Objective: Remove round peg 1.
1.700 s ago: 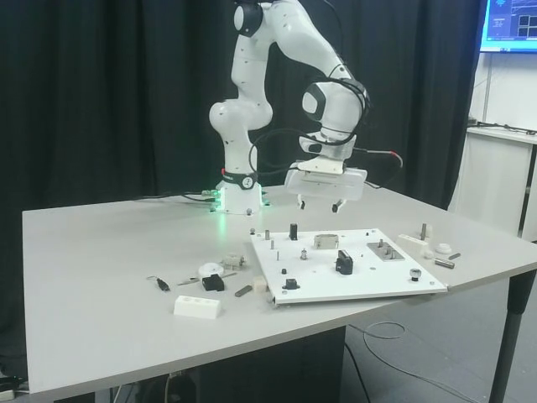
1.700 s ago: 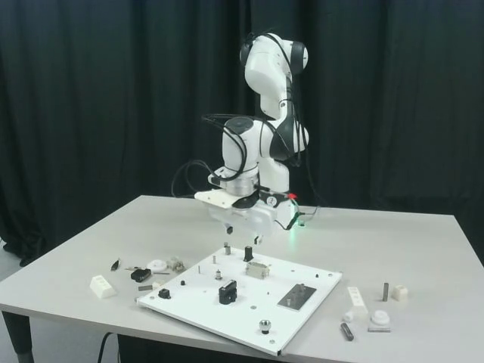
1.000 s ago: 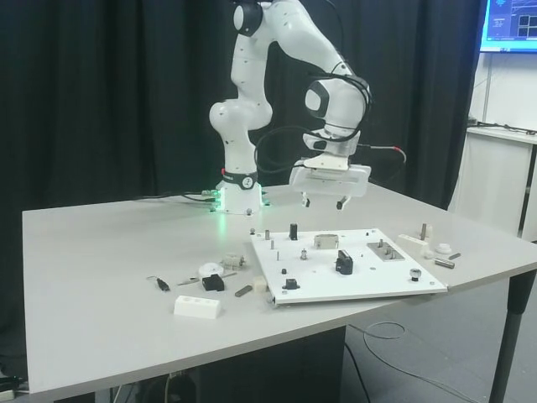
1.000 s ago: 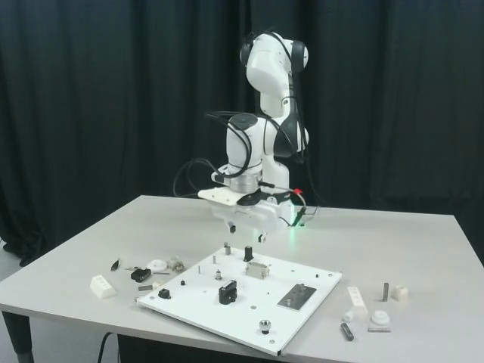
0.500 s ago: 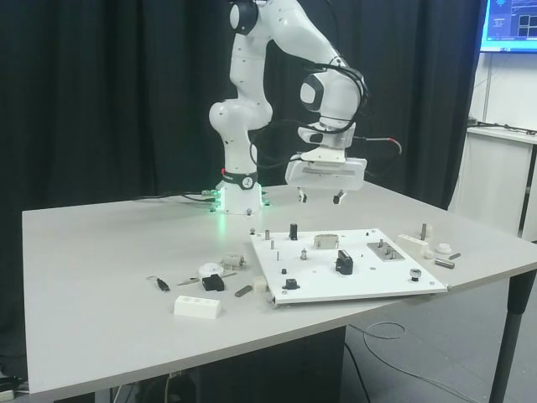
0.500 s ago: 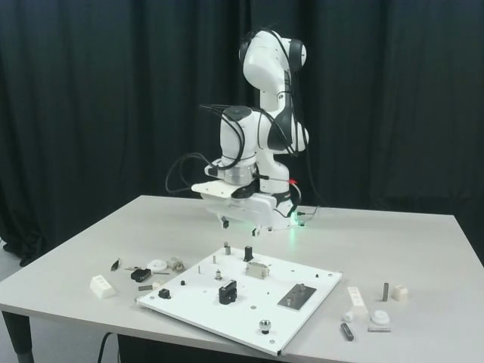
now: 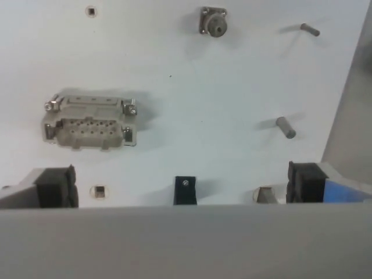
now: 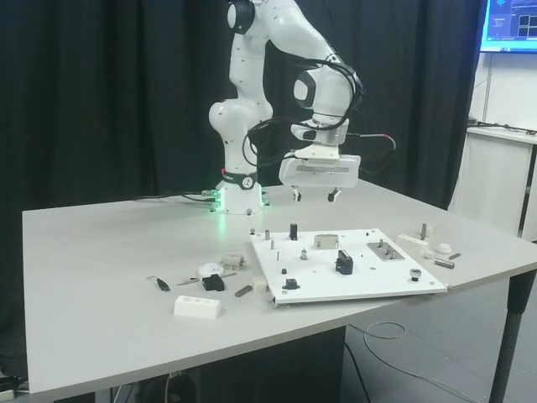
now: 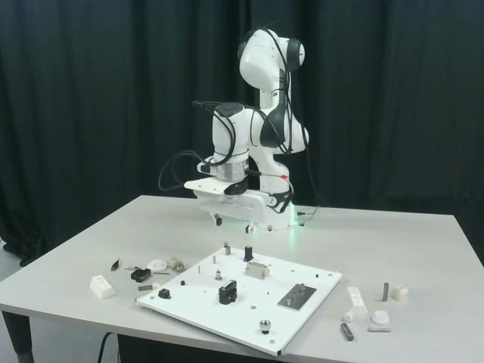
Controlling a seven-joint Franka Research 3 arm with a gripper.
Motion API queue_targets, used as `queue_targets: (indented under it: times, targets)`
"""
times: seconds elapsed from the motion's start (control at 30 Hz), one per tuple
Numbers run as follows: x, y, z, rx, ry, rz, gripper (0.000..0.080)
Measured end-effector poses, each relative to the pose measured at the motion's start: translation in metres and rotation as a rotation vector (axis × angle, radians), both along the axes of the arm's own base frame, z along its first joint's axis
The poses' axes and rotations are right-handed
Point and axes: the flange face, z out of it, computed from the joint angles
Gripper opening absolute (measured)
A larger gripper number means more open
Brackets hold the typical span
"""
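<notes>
Since the earlier frames the arm [image 8: 237, 117] has risen and swung back toward its base, well above the white board [image 8: 369, 281]. The gripper [image 7: 180, 186] hangs empty, fingers spread wide. Round peg 1, probably the grey peg [image 7: 285, 127] near the board's edge, stands seated. Centre over it, descend vertically, grip below the tip, pull straight up. Avoid the multi-pin connector [image 7: 90, 125] and black block [image 7: 185, 190] nearby.
</notes>
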Motion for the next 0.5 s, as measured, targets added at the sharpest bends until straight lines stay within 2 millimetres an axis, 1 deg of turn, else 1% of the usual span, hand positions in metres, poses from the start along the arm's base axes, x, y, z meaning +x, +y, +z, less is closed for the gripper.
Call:
queue_targets:
  times: [0.3, 0.5]
  targets:
    - [-0.001, -0.011, -0.001, -0.002, 0.001, 0.016, 0.0800]
    - [-0.004, -0.023, -0.007, -0.009, -0.010, 0.024, 0.0800]
